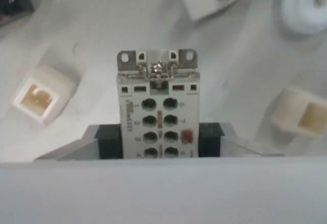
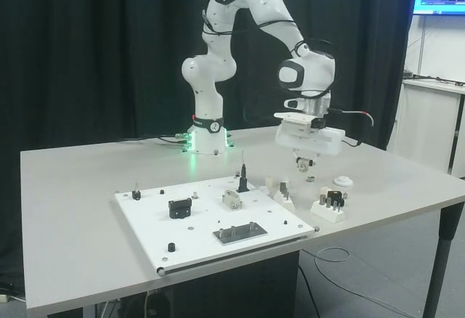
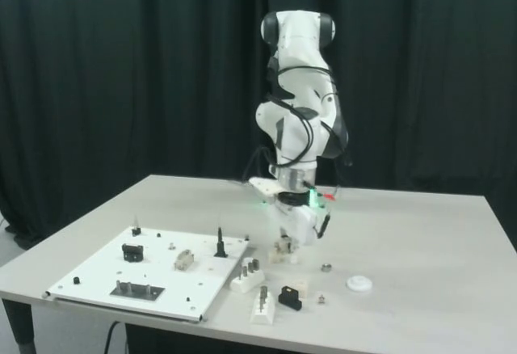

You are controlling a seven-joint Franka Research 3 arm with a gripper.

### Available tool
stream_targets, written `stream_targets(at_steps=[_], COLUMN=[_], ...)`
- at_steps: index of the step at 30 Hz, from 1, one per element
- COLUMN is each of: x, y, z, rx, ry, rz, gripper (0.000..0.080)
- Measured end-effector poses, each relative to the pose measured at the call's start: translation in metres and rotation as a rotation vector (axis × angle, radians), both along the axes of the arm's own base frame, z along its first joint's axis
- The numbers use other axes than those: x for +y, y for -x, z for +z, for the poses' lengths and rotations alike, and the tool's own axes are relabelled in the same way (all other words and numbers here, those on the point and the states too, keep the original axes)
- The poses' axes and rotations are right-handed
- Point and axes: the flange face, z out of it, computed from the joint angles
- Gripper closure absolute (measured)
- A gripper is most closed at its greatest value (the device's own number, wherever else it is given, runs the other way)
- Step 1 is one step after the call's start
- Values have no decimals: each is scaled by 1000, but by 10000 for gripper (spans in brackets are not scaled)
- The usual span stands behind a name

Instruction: Insert waterproof.

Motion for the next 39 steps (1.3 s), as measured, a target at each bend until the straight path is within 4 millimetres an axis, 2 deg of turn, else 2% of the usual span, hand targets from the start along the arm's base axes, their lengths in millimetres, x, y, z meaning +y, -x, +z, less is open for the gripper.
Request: stream_targets(at_steps=[23,39], x=[-67,-129], y=[-2,2], z=[41,58], rx=[34,50], ry=[30,49], rz=[130,221], gripper=[492,492])
